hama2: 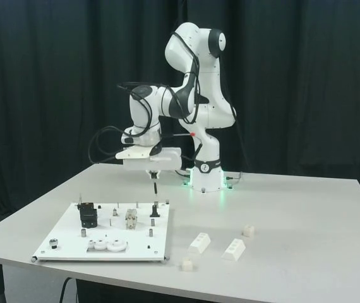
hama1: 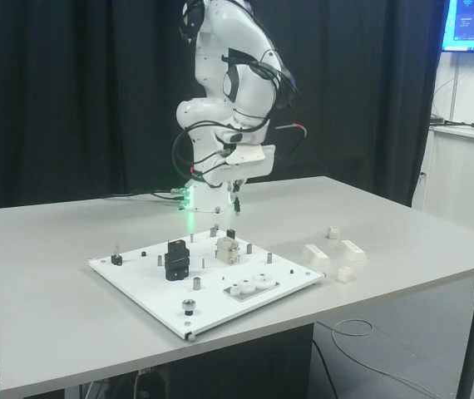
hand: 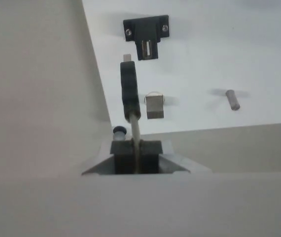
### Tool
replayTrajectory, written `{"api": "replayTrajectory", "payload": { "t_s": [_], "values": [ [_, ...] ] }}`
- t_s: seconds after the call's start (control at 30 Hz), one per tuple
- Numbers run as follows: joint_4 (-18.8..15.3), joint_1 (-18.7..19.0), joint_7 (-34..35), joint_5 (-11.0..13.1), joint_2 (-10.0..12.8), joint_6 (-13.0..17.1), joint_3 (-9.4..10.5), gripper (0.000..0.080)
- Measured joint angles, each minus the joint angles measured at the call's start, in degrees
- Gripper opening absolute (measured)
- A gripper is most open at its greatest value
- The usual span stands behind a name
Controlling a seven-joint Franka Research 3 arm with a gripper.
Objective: Place USB.
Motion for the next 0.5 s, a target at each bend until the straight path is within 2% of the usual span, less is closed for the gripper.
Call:
{"api": "replayTrajectory", "payload": {
  "t_s": [0.17,0.5],
  "values": [
    [0.58,0.17,0.23,-0.22,-0.88,-1.37,0.00,0.0022],
    [0.82,0.36,0.80,-0.63,-1.67,-2.15,0.03,0.0022]
  ]
}}
